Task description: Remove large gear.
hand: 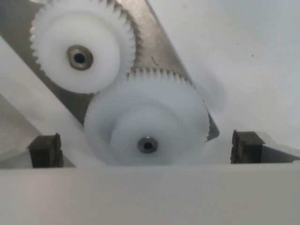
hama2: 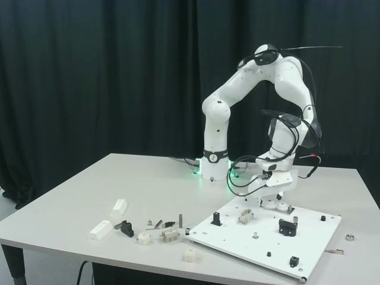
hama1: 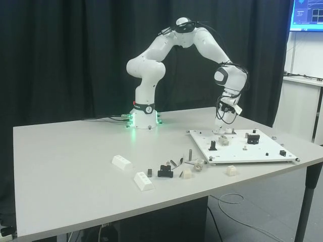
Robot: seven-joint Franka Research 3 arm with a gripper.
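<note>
Between the two black fingers sits the large gear, white and lying flat on its shaft, its hub bore showing just short of the line joining the fingertips and a little nearer the far side of the gap than the middle. Being round, it has no long axis to line up with; what matters is that its toothed rim fits inside the spread of the fingers, which stand wide apart and grip nothing, each clear of the teeth. A straight descent followed by a closing squeeze looks like the coming move. Beyond the fingers, a second white gear meshes with the large one, both mounted on a grey metal bracket. That bracket stands on the white board, which rests on the grey worktop
</note>
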